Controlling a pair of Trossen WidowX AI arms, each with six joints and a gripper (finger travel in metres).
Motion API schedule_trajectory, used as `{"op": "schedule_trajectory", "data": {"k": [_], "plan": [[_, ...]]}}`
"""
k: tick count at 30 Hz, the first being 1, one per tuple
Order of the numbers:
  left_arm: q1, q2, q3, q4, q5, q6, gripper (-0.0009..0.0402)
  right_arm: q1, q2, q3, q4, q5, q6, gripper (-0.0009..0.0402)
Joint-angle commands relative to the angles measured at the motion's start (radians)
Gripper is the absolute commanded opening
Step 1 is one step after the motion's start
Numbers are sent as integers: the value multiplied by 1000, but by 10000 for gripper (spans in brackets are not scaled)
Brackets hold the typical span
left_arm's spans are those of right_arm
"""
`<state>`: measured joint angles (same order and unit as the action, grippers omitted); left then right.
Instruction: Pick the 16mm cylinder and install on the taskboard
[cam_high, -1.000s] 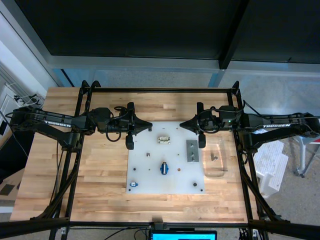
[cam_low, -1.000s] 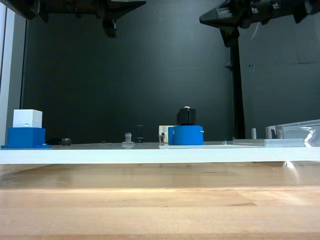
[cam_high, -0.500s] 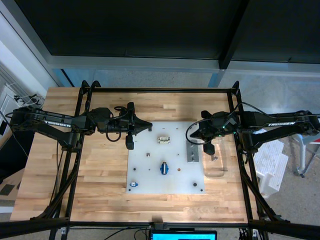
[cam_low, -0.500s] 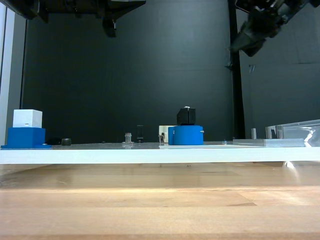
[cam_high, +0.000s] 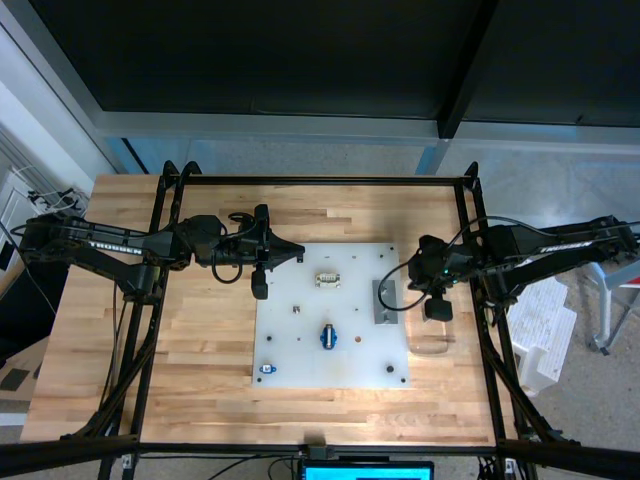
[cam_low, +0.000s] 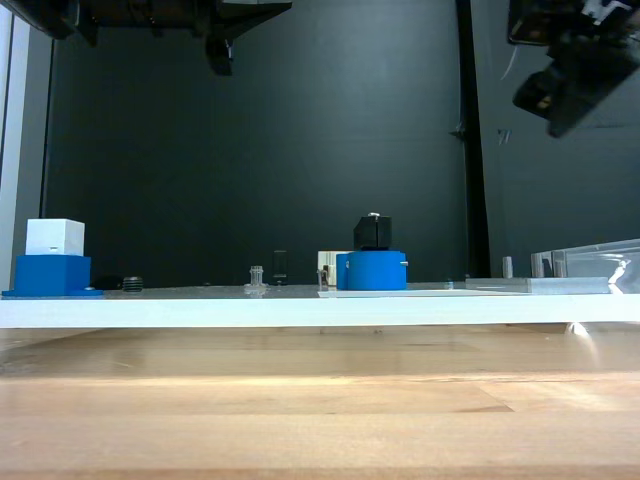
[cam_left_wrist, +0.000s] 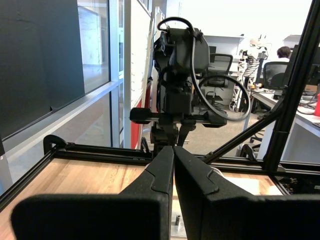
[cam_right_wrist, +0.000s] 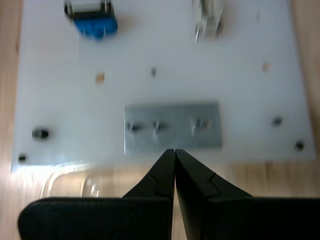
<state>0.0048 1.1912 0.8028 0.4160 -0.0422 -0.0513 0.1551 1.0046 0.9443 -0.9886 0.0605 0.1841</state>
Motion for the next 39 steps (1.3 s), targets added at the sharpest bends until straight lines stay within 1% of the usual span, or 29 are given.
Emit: {"op": "schedule_trajectory", "data": {"k": [1,10,12,18,21,24,29,32,33,34,36,39], "plan": [[0,0,0,0,0,0,0,32,14,-1,-63,0,25,0],[0,0,0,0,0,0,0,116,32,-1,-183,0,97,0],[0,0,0,0,0,0,0,129,32,-3,-203,-9,109,0],[0,0,0,0,0,0,0,167,34,-9,-231,-8,126,1],[0,0,0,0,0,0,0,175,34,-16,-233,-9,126,12],[0,0,0,0,0,0,0,178,34,-29,-232,-9,126,40],[0,0,0,0,0,0,0,181,37,-47,-226,-5,126,109],[0,0,0,0,0,0,0,183,42,-57,-219,7,131,152],[0,0,0,0,0,0,0,183,45,-62,-212,23,143,164],[0,0,0,0,0,0,0,184,47,-68,-203,29,149,175],[1,0,0,0,0,0,0,186,47,-84,-185,27,149,194],[0,0,0,0,0,0,0,193,47,-118,-158,26,151,211]]}}
